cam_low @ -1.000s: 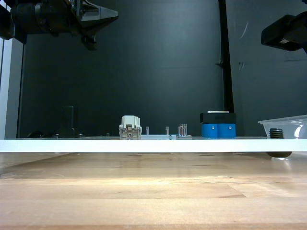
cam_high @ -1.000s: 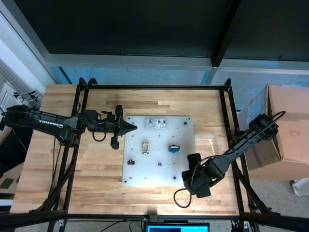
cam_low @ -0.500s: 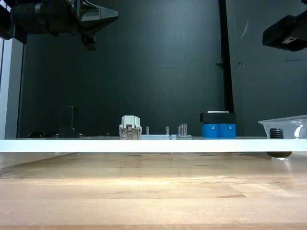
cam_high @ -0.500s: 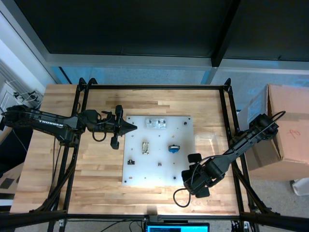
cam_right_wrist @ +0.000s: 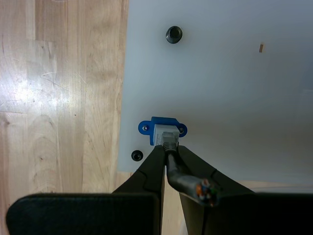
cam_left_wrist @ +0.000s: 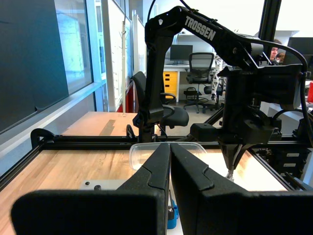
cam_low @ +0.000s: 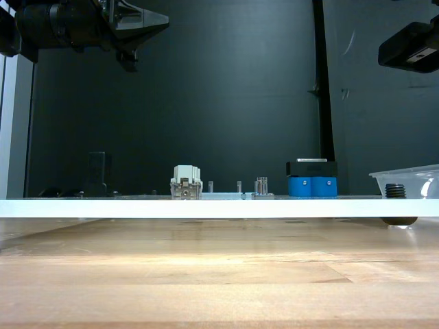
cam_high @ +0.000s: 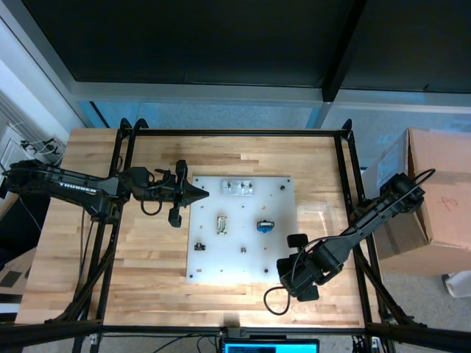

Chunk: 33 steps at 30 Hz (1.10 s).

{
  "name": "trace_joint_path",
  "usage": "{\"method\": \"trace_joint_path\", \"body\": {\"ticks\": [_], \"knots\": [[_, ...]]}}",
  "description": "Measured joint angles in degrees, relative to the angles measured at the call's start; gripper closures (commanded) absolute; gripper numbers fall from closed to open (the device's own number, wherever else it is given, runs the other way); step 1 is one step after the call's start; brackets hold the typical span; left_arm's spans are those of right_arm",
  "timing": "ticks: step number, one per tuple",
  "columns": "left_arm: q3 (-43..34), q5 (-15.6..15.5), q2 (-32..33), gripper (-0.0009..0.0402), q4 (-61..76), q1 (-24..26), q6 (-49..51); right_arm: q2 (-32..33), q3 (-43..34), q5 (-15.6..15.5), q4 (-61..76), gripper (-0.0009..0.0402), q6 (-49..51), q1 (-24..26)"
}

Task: Remove the RJ45 connector from the taskboard and place in the container

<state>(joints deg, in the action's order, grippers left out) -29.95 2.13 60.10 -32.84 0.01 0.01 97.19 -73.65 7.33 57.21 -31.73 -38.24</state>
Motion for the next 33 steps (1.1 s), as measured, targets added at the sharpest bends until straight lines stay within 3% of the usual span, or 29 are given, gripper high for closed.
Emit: {"method": "trace_joint_path", "body": {"ticks": [33], "knots": [[0.0,0.0,0.0,0.0393,0.0,0.0,0.0,-0.2,-3.1,0.1,3.0,0.0393,0.0,0.0]]}}
